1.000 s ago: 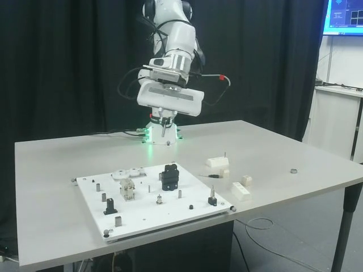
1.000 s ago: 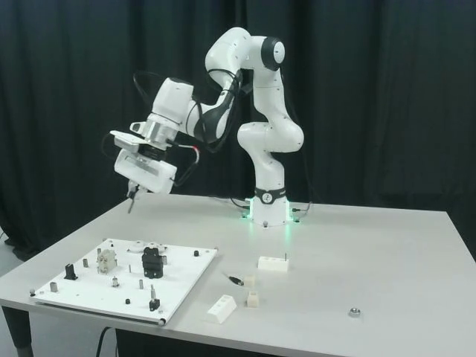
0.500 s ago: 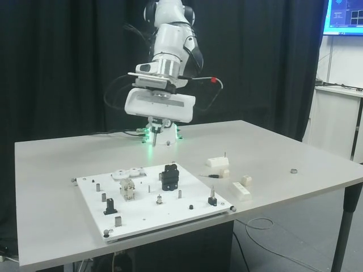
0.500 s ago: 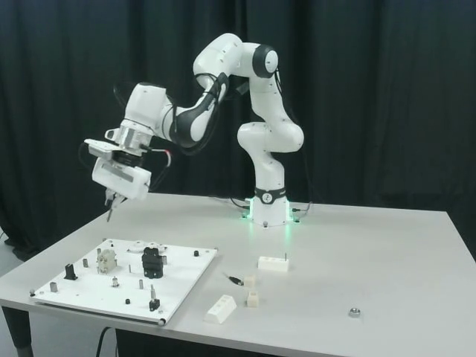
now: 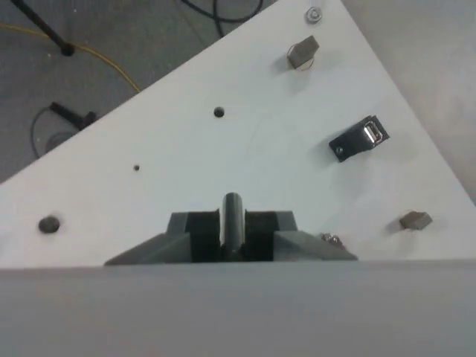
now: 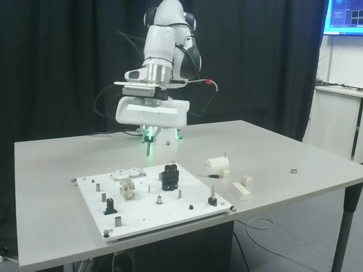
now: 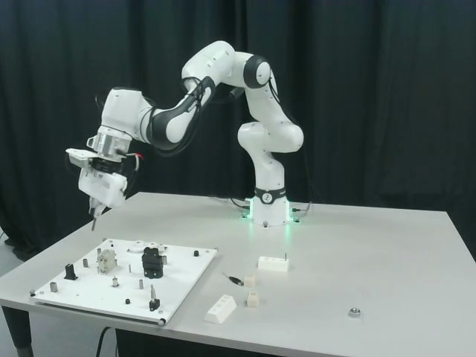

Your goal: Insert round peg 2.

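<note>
Since a second ago my arm has swung away from its base and out over the white board [image 6: 148, 199], and the tool [image 6: 148, 148] has travelled with it toward the board's far edge. I record the tool as clenched on round peg 2 [image 5: 233, 220]: in the wrist view the two dark fingers [image 5: 195, 236] press against the peg from either side.

Round peg 2 is a slim, plain grey cylinder with a flat, rounded end face. Its long axis runs vertical; the free end points straight down at the board, and roughly half its length sticks out below the fingertips. Both room views show the same thin pin hanging plumb under the white tool body [image 7: 94, 220], clear of the board with open air beneath it.

Position: in the first room view the peg hangs above the board's far edge, at about 12 o'clock from the black block [image 6: 169, 177] on the board. The board itself lies on the grey worktop [image 6: 272, 153].

Under the tool, the wrist view shows the white board surface with a small round hole [image 5: 218, 112], a black connector block [image 5: 358, 139] and a small grey block [image 5: 303, 52] near one corner.
</note>
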`<state>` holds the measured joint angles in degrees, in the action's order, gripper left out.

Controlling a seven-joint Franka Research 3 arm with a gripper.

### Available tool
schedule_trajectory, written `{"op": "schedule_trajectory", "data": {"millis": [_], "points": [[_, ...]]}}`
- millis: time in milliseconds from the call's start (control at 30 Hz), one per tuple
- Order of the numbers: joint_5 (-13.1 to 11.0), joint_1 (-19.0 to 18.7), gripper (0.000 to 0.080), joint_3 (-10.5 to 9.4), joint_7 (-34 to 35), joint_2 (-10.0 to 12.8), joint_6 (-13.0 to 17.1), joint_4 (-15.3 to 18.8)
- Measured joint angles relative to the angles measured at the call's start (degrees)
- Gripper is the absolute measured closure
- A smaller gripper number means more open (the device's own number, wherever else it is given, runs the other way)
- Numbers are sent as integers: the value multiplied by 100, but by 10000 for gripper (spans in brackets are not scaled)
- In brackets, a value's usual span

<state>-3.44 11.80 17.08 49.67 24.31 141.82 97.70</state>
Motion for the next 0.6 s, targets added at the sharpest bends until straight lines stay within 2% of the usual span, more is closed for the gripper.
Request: {"op": "schedule_trajectory", "data": {"millis": [233, 600], "points": [[-211, 130, 739, 0, 1, 349, -245, -469], [-528, 277, 739, 1, 1, 807, -494, -996]]}}
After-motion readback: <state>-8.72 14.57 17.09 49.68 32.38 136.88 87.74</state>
